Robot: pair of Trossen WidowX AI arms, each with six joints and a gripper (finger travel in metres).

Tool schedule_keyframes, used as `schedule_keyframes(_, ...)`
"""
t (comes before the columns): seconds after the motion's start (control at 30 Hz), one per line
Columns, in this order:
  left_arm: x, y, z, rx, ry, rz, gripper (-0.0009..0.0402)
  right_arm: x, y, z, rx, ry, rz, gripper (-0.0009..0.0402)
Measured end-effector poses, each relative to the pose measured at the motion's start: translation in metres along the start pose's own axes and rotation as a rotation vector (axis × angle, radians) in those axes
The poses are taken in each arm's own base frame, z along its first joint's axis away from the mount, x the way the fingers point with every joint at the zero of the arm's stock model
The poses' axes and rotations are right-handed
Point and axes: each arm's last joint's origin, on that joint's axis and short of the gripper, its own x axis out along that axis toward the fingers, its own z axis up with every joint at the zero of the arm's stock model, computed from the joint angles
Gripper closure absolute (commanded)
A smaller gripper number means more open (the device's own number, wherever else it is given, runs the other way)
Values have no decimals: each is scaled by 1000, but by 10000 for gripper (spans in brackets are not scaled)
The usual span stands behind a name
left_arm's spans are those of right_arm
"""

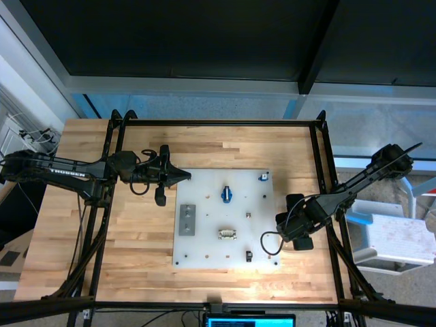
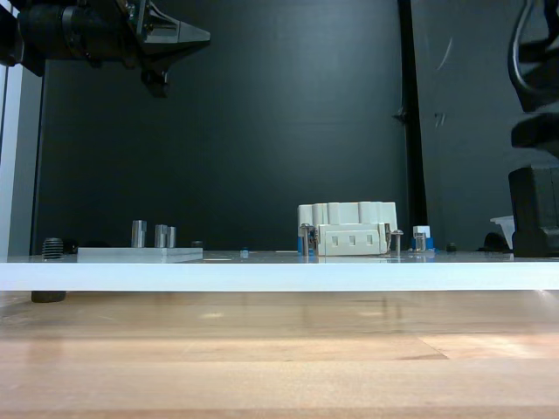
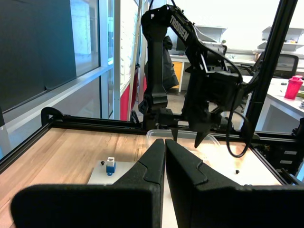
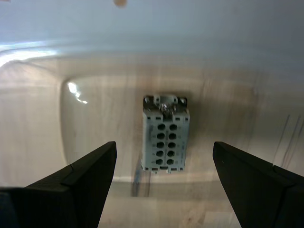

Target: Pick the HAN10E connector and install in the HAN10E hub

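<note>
Likely the pick step: the right tool (image 4: 164, 148), spread wide, hangs over the HAN10E connector (image 4: 165, 135) in a clear tray (image 4: 66, 99) (10 holes up). Next, descend and close squarely. Left tool (image 1: 181, 176), pinched closed, hovers high; HAN10E hub (image 1: 227, 234) sits on the board (image 1: 204, 253).

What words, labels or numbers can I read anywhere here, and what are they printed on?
"TROSSEN": on the left arm; its shut left tool hangs by the far-left corner of the board.
"TROSSEN": on the right arm; its open right tool hovers above the HAN10E connector.
Screen at the table's near edge: text too small to read.
HAN10E connector: no readable marking.
</note>
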Motion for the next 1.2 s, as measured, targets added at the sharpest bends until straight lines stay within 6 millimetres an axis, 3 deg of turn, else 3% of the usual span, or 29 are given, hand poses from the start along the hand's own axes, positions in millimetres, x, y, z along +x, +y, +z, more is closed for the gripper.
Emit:
schedule_keyframes(0.4,0,0,0,0,0,0,393,21,0,-5,9,-22,12,111)
schedule_keyframes(0.77,0,0,0,0,0,0,393,34,1,-7,30,-48,56,145)
schedule_keyframes(1.2,0,0,0,0,0,0,393,36,0,-9,39,-43,54,247)
